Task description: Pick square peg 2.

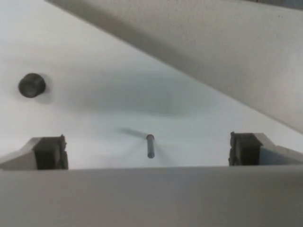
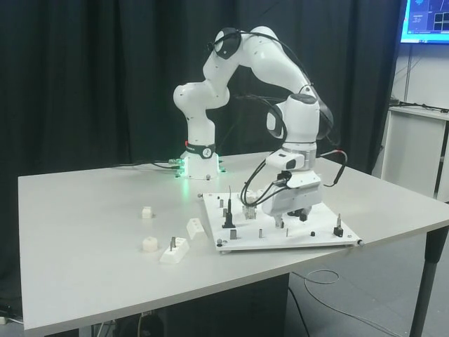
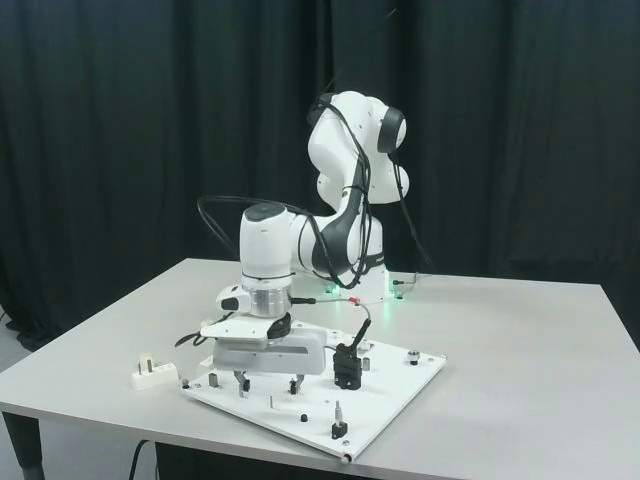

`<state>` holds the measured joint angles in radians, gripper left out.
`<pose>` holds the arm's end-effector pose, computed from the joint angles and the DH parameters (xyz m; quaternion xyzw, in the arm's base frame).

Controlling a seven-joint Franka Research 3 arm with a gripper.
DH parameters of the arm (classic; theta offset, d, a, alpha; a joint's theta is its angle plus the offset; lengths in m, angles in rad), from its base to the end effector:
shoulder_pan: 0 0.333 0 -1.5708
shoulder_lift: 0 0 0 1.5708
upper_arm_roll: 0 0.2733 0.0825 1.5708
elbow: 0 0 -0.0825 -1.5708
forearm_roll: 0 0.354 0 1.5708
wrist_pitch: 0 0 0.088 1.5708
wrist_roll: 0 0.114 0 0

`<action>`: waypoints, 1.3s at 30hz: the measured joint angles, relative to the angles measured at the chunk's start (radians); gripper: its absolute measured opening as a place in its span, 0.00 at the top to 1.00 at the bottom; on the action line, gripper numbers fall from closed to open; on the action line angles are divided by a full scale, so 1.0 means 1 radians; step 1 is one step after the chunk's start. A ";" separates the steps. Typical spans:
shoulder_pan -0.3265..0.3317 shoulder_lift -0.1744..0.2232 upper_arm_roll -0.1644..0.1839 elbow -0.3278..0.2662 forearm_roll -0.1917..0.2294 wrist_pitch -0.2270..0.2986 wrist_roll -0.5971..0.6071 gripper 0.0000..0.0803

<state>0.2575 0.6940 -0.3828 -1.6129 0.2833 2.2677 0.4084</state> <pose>0.6434 -0.0459 0.2221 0.9504 -0.3107 0.0116 0.0098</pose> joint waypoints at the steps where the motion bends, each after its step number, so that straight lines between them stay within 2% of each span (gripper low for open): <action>1: 0.000 -0.002 0.000 0.002 -0.002 -0.003 0.003 0.06; 3: 0.000 -0.005 -0.001 0.007 -0.007 -0.011 0.008 0.06; 4: 0.000 -0.006 -0.001 0.009 -0.011 -0.016 0.011 0.02; 11: 0.000 -0.008 -0.003 0.028 -0.031 -0.040 0.039 0.01; 39: -0.017 -0.008 -0.005 0.046 -0.043 -0.041 0.153 0.00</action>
<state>0.2406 0.6857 -0.3879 -1.5667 0.2408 2.2266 0.5619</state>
